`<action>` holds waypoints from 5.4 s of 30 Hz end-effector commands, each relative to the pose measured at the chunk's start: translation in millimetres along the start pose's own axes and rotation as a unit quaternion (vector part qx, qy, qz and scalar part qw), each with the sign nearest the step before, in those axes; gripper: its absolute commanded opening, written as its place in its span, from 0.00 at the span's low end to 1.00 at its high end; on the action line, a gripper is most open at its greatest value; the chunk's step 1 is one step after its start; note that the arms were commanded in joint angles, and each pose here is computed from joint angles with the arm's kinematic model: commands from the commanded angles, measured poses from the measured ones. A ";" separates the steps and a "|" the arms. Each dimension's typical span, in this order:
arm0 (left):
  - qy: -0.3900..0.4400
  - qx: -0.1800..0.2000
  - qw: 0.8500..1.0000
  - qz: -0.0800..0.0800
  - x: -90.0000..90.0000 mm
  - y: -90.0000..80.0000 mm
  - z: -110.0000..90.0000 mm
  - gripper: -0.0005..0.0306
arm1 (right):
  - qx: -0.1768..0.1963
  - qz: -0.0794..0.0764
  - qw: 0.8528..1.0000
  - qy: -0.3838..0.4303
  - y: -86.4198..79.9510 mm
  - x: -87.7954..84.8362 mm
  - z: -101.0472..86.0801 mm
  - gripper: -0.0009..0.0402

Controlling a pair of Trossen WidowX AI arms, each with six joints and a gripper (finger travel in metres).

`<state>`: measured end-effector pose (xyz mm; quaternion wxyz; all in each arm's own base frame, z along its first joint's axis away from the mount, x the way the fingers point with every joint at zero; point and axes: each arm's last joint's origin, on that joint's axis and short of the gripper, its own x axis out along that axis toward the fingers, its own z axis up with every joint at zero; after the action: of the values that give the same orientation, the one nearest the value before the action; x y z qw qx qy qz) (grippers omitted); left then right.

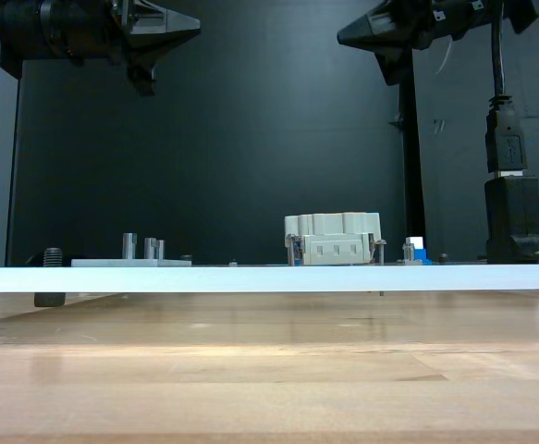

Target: Pick the USB connector and install on taskboard

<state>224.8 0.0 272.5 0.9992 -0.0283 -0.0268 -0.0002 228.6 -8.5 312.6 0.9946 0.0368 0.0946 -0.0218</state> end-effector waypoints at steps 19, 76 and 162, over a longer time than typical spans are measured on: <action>0.000 0.000 1.000 0.000 0.1 0.0 0.1 0.02 | 0.008 0.019 0.994 -0.105 -2.8 2.4 -30.6 0.02; 0.000 0.000 1.000 0.000 0.1 0.0 0.0 0.02 | 0.005 0.012 0.995 -0.099 -2.1 3.8 -28.6 0.02; 0.000 0.000 1.000 0.000 0.1 0.1 0.0 0.02 | 0.005 0.010 0.996 -0.085 -2.4 4.3 -31.3 0.02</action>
<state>224.8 0.0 272.5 0.9992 -0.0281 -0.0268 -0.0002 226.8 -8.6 280.9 0.9990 0.0406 0.0096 -0.0155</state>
